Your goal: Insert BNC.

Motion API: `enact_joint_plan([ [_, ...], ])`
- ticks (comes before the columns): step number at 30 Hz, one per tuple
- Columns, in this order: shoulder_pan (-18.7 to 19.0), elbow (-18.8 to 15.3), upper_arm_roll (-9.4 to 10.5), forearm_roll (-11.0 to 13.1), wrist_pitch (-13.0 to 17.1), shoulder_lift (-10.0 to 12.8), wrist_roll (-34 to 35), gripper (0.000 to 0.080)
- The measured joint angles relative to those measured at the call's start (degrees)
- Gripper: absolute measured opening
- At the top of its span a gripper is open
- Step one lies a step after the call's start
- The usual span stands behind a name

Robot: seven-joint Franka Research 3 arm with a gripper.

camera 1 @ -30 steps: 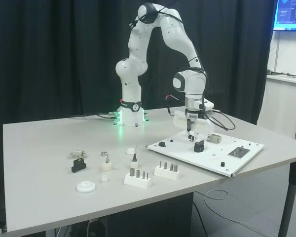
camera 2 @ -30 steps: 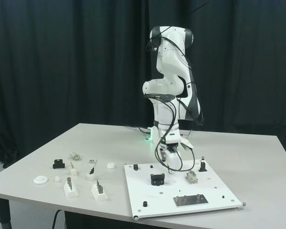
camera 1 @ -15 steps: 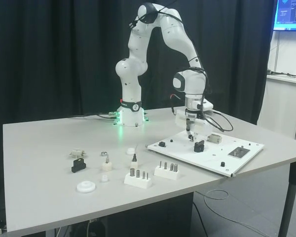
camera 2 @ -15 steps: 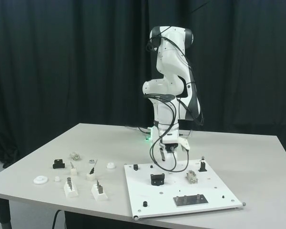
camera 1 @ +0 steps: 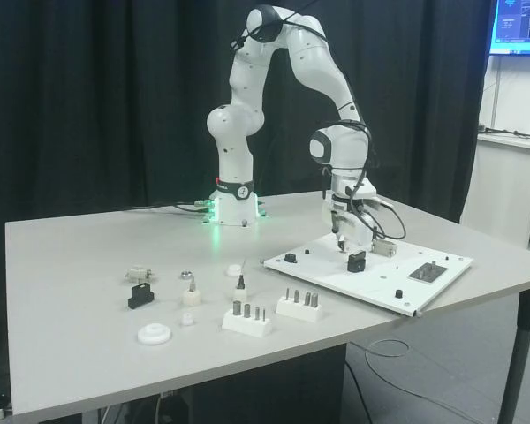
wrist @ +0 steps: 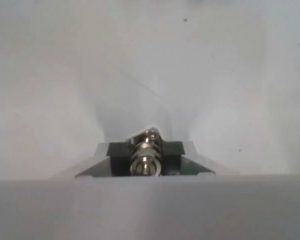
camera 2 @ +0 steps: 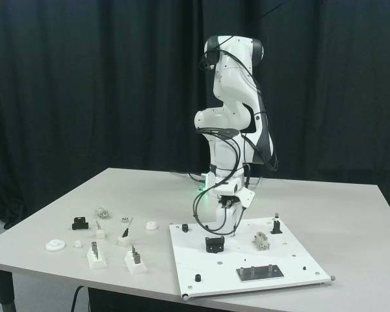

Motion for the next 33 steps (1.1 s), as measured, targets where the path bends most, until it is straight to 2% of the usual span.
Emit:
enact_joint_plan([
  [18, 0.06, -0.12, 0.04, -0.04, 0.24, 0.0, 22.77, 0.0121],
  [33, 0.06, -0.18, 0.09, -0.05, 0.4, 0.02, 37.25, 0.0121],
])
